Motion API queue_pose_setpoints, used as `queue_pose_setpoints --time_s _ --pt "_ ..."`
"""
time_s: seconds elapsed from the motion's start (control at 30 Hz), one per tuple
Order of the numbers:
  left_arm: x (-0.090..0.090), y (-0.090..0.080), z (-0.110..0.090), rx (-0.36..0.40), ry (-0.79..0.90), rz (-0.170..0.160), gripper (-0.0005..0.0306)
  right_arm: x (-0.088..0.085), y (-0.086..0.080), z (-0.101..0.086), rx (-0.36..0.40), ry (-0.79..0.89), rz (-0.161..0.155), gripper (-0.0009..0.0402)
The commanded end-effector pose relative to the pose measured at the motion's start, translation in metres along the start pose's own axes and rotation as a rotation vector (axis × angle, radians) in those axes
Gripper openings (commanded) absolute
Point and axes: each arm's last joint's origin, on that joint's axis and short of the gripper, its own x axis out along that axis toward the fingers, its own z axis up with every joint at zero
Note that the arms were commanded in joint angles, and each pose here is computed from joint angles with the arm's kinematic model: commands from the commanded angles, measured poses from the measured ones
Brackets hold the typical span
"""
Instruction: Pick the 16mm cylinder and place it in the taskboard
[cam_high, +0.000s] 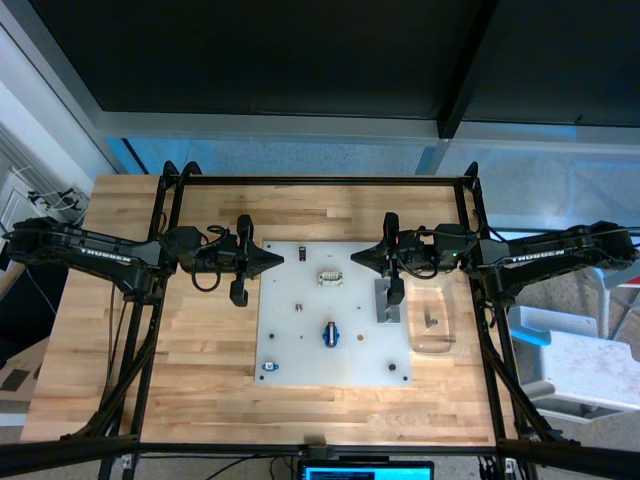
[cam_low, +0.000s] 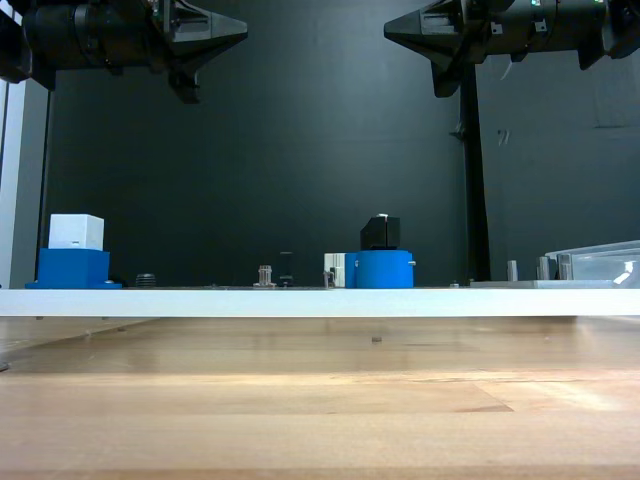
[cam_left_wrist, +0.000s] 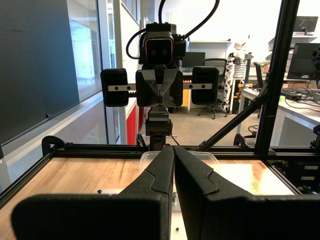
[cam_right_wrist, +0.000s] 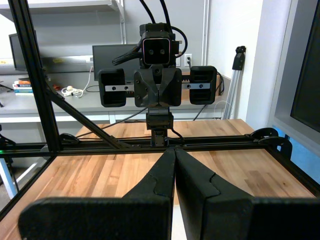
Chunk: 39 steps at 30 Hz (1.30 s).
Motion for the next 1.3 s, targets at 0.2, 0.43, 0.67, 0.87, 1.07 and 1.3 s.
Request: queue_pose_setpoints --time_s 0.2,0.43,0.67,0.87,1.07,1.3 --pt "0.000 0.000 0.000 0.001 0.000 0.000 0.0000 0.000 0.000 0.000 0.000 0.000 -0.001 0.0000" --pt "0.000 0.000 0.000 0.000 0.000 0.000 0.0000 0.000 0.000 0.000 0.028 -0.001 -0.001 0.0000" --pt "0.000 0.000 0.000 0.000 0.000 0.000 0.0000 0.000 0.000 -0.002 0.075 0.026 -0.002 0.0000" --pt "0.000 0.000 0.000 0.001 0.000 0.000 0.0000 -0.002 0.000 -0.006 0.094 0.097 -0.007 0.0000" --pt "0.000 0.000 0.000 0.001 0.000 0.000 0.0000 -0.001 0.001 0.006 0.075 0.244 -0.016 0.0000" --pt "0.000 0.000 0.000 0.000 0.000 0.000 0.0000 -0.005 0.002 0.021 0.068 0.402 -0.025 0.0000"
